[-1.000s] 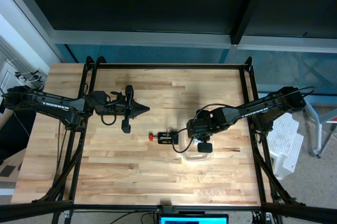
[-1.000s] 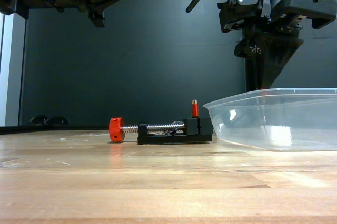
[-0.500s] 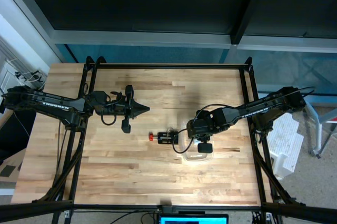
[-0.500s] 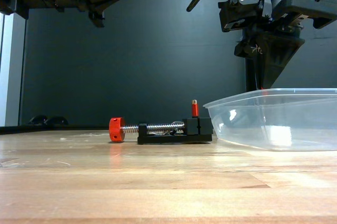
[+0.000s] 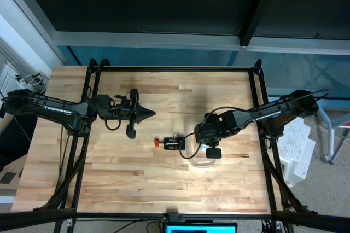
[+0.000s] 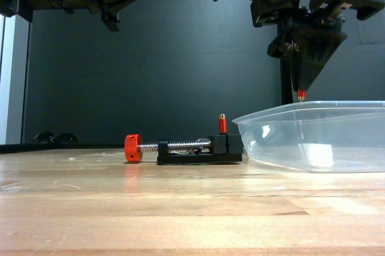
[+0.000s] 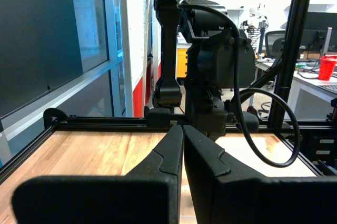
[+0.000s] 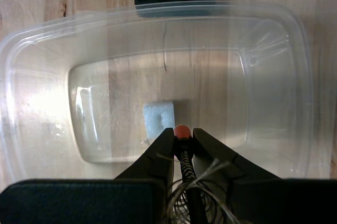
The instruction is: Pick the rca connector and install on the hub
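Grip on the rca connector (image 8: 181,131) looks settled: the right gripper (image 6: 300,86) is closed on it, jaws pinching its dark shaft so that only the red tip pokes out beyond them. The gripper points straight down over the clear plastic tray (image 6: 337,142). The red tip hangs just above the tray's rim, which I judge is the height needed to carry it over the wall without snagging. A small pale foam block (image 8: 159,119) lies on the tray floor below, apart from the connector.

The hub (image 6: 198,155) sits on the tabletop (image 6: 180,208) just beside the tray. It has a red knob (image 6: 132,148) on a coiled metal rod at the end away from the tray and a short red post (image 6: 222,125) standing upright at the near end. That closeness keeps the carry short, and holding the connector vertical suits a downward push onto the hub.

The left gripper (image 7: 182,145), jaws pressed together and empty, is parked high over the tabletop's left side, well apart from the work.
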You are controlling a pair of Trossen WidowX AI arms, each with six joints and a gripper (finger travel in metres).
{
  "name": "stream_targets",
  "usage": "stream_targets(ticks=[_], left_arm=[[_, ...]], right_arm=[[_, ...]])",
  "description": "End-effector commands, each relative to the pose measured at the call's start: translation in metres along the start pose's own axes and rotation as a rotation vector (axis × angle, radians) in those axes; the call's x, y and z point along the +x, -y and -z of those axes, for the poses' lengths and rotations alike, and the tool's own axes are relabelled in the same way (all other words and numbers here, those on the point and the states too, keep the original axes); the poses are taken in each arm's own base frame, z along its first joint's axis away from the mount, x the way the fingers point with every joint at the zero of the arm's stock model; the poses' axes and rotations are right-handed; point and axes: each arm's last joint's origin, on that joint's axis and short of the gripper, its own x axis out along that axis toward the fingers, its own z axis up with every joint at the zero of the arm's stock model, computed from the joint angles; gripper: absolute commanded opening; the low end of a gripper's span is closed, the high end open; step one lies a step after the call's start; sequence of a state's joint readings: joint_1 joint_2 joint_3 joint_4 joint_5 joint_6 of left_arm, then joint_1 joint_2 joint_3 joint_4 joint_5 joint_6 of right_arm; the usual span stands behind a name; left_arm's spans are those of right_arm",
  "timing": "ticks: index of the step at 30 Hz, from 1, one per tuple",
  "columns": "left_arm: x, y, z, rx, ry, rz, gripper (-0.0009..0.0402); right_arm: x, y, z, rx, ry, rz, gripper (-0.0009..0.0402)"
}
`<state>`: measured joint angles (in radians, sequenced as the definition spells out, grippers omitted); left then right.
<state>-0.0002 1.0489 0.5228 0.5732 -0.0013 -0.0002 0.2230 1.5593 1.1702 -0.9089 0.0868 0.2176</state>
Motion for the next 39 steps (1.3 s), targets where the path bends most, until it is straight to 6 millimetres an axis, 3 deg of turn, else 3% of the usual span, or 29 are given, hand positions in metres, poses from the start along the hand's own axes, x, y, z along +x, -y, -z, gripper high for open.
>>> stream_targets(ticks=[1, 15, 29, 39], left_arm=[[0.000, 0.000, 0.000, 0.000, 0.000, 0.000, 0.0000], [0.000, 0.000, 0.000, 0.000, 0.000, 0.000, 0.0000], [0.000, 0.000, 0.000, 0.000, 0.000, 0.000, 0.0000], [0.000, 0.000, 0.000, 0.000, 0.000, 0.000, 0.0000]], right_arm=[[-0.007, 0.000, -0.001, 0.001, 0.016, -0.004, 0.0000], [-0.027, 0.002, -0.003, 0.003, 0.015, -0.004, 0.0000], [-0.026, 0.002, -0.003, 0.004, 0.018, -0.004, 0.0000], [-0.019, -0.002, -0.018, 0.004, 0.018, -0.004, 0.0000]])
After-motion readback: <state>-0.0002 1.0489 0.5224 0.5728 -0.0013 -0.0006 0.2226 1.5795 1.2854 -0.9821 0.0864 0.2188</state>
